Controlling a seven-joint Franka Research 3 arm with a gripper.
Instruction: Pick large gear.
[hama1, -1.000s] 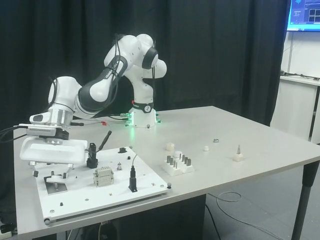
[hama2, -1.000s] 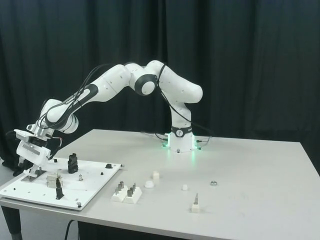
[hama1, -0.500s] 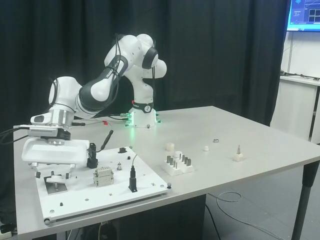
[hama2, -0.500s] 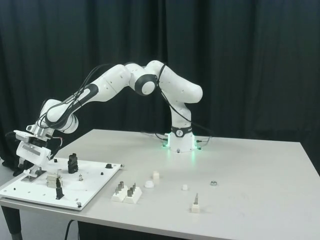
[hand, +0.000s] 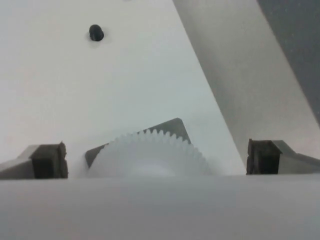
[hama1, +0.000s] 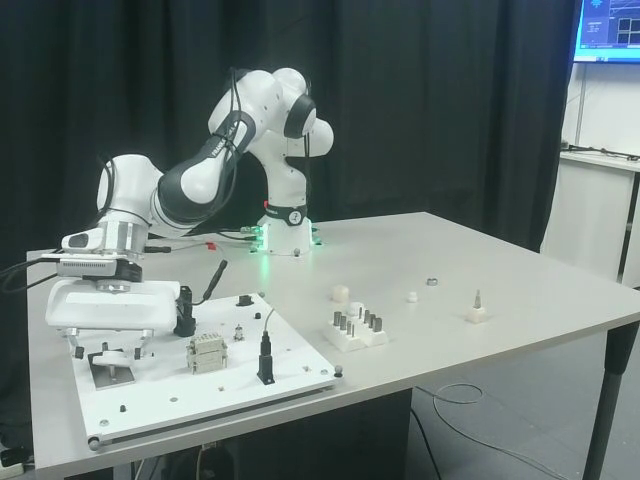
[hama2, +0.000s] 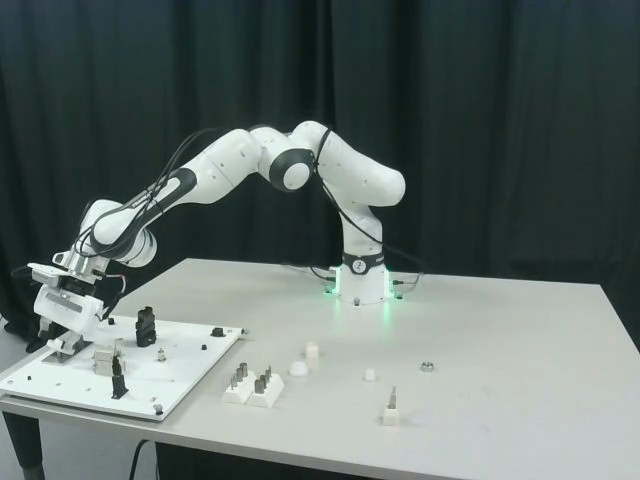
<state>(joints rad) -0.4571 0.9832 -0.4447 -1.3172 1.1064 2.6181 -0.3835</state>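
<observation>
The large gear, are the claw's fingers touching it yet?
Apart. The wrist view shows the large gear centred in the open claw, with bare white board visible between its teeth and each finger.

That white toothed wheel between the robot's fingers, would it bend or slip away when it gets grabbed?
The large gear looks like a solid white disc, so it is probably stiff and light. Its fine teeth should give the open gripper some bite, so slipping seems unlikely. It lies flat on a grey plate on the white board, so it should not roll.
</observation>
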